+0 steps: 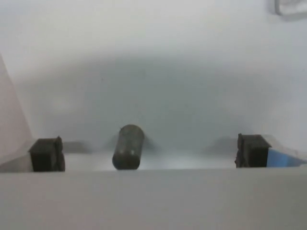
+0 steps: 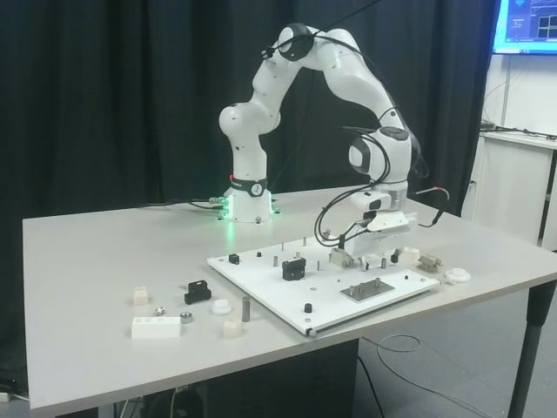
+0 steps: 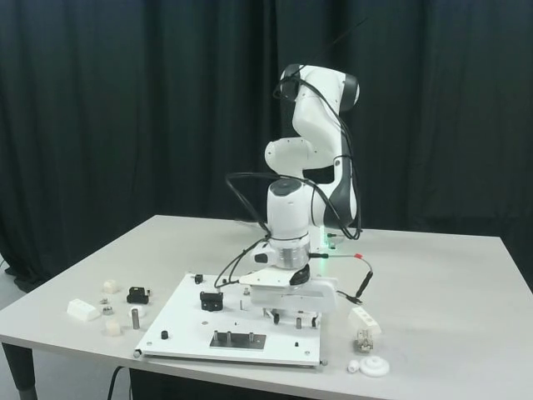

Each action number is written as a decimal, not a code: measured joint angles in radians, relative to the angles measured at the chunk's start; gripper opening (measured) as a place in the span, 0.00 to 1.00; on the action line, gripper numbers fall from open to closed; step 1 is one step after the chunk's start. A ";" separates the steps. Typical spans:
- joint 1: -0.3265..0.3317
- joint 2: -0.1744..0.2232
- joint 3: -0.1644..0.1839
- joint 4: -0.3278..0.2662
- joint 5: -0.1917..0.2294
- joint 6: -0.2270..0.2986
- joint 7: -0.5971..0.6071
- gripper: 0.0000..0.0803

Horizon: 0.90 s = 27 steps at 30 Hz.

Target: Remove round peg 3.

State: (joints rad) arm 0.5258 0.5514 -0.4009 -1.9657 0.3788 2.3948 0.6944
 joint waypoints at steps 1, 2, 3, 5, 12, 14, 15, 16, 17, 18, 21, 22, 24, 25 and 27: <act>0.000 0.000 0.002 -0.003 0.000 0.006 0.001 1.00; 0.000 0.000 0.003 -0.005 0.000 0.013 0.001 1.00; 0.000 0.000 0.005 -0.008 0.000 0.018 0.001 1.00; 0.000 0.000 0.008 -0.013 0.000 0.030 0.003 1.00; 0.000 -0.003 0.013 -0.018 0.000 0.049 0.014 1.00; 0.000 -0.004 0.014 -0.018 0.000 0.049 0.014 1.00; 0.001 -0.005 0.014 -0.018 0.000 0.049 0.014 1.00; 0.001 -0.006 0.014 -0.018 0.000 0.049 0.014 1.00; 0.002 -0.006 0.014 -0.018 0.000 0.049 0.014 1.00; 0.002 -0.007 0.014 -0.018 0.000 0.049 0.014 0.88; 0.003 -0.007 0.014 -0.019 0.000 0.049 0.016 0.68; 0.004 -0.007 0.014 -0.019 0.000 0.049 0.017 0.68; 0.004 -0.007 0.015 -0.020 0.000 0.049 0.020 0.68; 0.004 -0.007 0.016 -0.021 0.000 0.049 0.022 0.47; 0.004 -0.007 0.017 -0.023 0.000 0.049 0.025 0.47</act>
State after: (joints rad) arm 0.5302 0.5444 -0.3843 -1.9883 0.3788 2.4440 0.7195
